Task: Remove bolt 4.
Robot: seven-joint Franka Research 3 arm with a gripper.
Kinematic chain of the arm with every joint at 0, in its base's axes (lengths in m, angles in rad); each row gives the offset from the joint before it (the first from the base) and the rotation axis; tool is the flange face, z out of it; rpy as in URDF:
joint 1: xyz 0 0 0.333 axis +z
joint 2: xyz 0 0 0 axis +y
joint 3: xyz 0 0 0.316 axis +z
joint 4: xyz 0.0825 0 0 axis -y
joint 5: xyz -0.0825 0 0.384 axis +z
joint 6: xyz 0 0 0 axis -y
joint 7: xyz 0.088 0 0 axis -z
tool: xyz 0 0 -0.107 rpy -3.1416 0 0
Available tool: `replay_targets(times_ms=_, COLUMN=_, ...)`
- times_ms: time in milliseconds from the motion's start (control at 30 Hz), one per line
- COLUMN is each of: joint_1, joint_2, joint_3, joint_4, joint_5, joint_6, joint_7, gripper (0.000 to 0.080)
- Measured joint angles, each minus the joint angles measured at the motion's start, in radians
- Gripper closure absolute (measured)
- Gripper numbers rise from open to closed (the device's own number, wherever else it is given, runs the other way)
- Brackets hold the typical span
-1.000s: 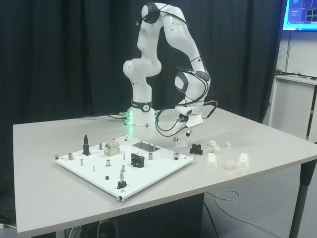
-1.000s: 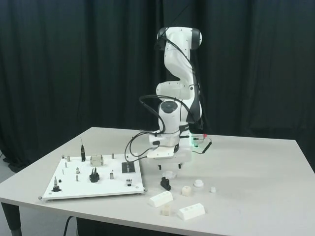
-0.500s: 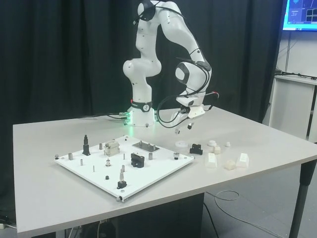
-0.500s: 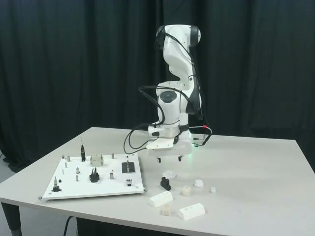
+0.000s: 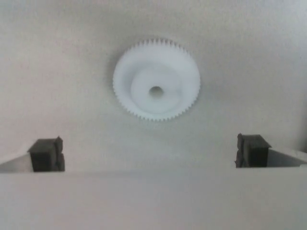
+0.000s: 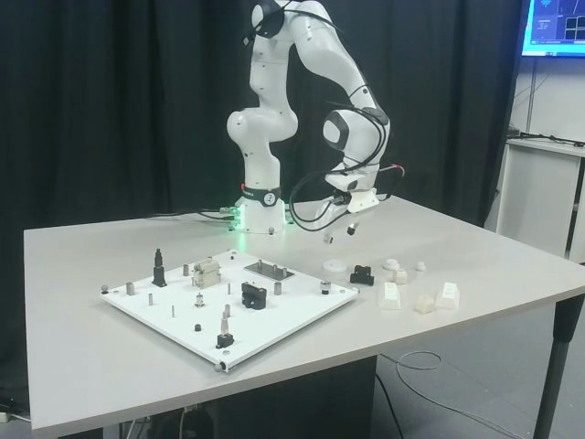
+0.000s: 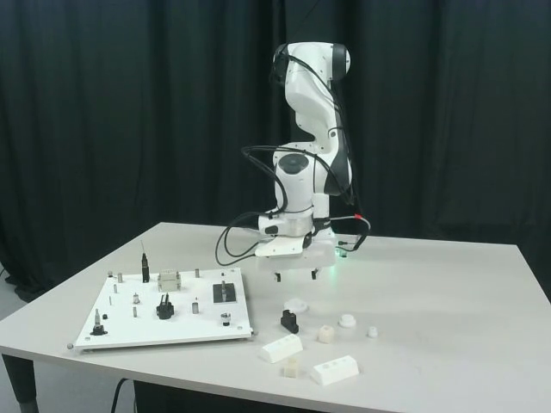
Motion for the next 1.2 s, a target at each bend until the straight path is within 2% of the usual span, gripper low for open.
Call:
replay_targets(times_ms=333, joint_1=-0.002, joint_2=-0.001, joint_3=-0.008, joint_4=0.002, joint_5=0.0, joint_6=0.019, joint_7=0.002, gripper=0.0003)
replay_targets(times_ms=667, joint_1=-0.003, joint_2=-0.001, joint_3=-0.035, joint_4=0.008, joint_5=0.0, joint_6=0.086, joint_7=0.033, gripper=0.0003)
replay_targets(times_ms=867, joint_1=-0.003, joint_2=-0.001, joint_3=-0.061, joint_4=0.03, joint_5=0.0, joint_6=0.116, joint_7=0.074, gripper=0.0003)
replay_targets(times_ms=1200, joint_1=-0.004, joint_2=0.001, joint_3=-0.119, joint_4=0.097, joint_5=0.0, joint_6=0.128, joint_7=0.187, gripper=0.0003)
